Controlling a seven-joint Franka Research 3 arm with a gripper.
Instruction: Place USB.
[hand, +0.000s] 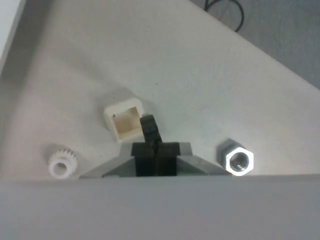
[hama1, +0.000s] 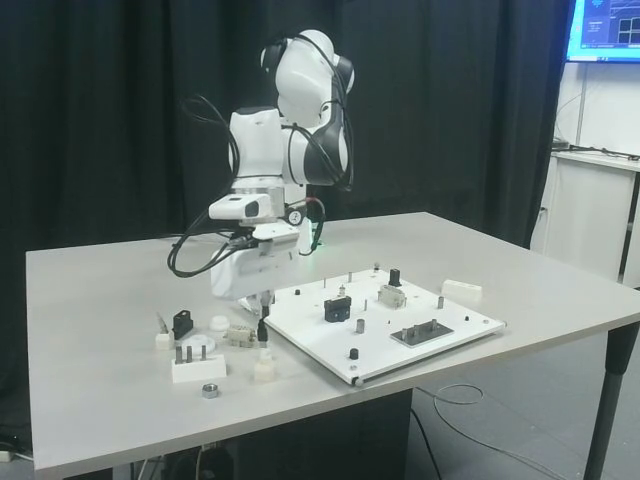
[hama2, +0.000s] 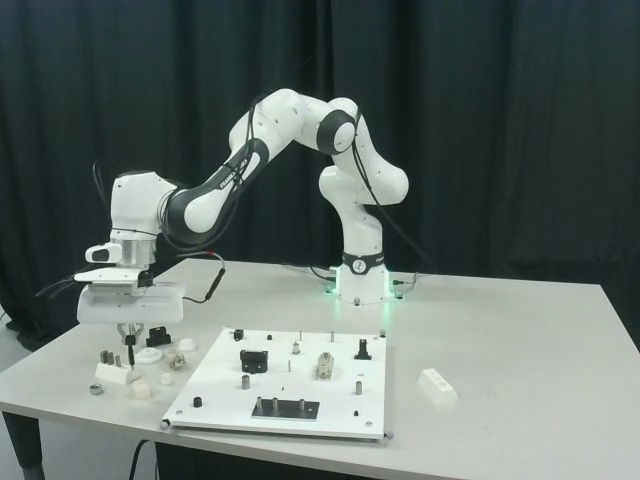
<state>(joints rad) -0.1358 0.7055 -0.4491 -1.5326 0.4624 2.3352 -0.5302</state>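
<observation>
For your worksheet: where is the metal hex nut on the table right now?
In the first room view the hex nut lies on the grey table near its front edge, just in front of the small white block with pegs, off the white board.

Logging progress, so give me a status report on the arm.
Gripper jaws shut on USB plug. Plug by white hollow block, contact unclear. Nut and gear stand clear.

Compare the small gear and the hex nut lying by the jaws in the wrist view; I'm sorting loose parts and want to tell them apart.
The gear is white and matte; the hex nut is grey and shiny. The gear has a round, toothed rim; the hex nut has six flat sides. They lie on opposite sides of the gripper, which holds a black part. Both lie flat on the table, each with a centre hole facing up.
</observation>
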